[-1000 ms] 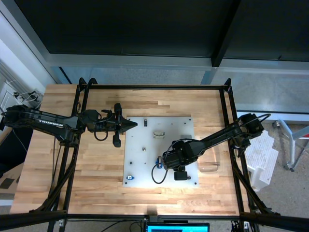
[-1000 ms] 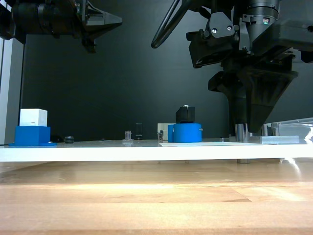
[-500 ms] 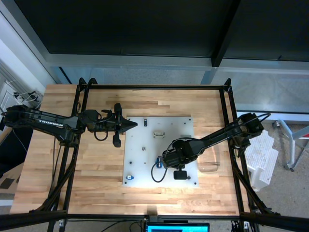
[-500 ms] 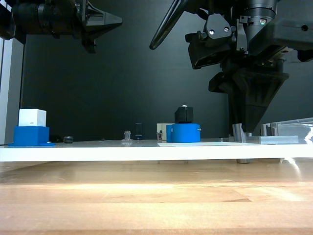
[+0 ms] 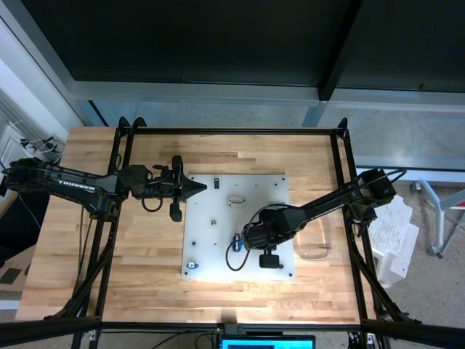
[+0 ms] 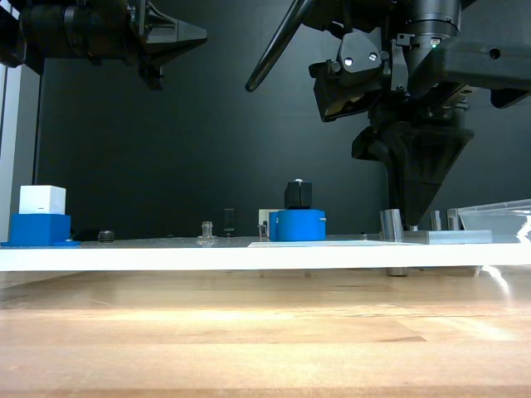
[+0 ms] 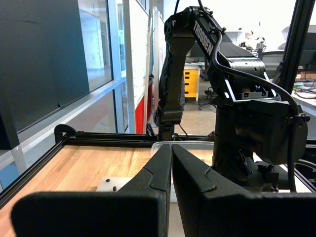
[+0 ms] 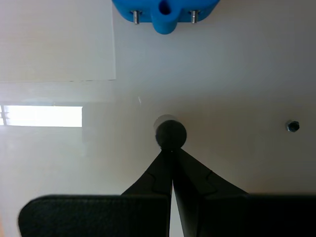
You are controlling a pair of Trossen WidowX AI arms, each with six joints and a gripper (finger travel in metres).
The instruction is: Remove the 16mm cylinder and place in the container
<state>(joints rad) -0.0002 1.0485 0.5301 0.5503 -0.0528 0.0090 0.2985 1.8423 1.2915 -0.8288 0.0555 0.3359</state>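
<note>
Found the right tool (image 6: 411, 220) pointing straight down over the white task board (image 5: 211, 240), tip just above the board face. Noted its fingers (image 8: 153, 177) pressed together, pinching nothing.

Located the 16mm cylinder (image 6: 391, 225) standing upright in the board, just beside that closed tip on the left-arm side. From the right wrist camera, saw its round dark top right at the fingertips; touching or barely apart, cannot tell which. Not gripped.

Logged the container (image 5: 317, 240) on the worktop (image 5: 131, 283), just beside the board's right edge and under the right arm's reach, apart from the cylinder. Picked up its clear rim in the low view too, at the far right.

Found the left tool (image 5: 197, 187) held high above the worktop near the board's far left corner, pointing toward the right arm. Noted its fingers (image 7: 148, 182) closed against each other, holding nothing.

Also recorded on the board, low view:
- a round blue fitting (image 6: 297, 225) with a black cap, left of the cylinder
- a blue block (image 6: 37, 230) carrying a white cube (image 6: 41, 199), near the left edge
- a flat grey metal block (image 6: 458, 236), just right of the cylinder
- two thin pegs (image 6: 436, 220) showing above that block
</note>
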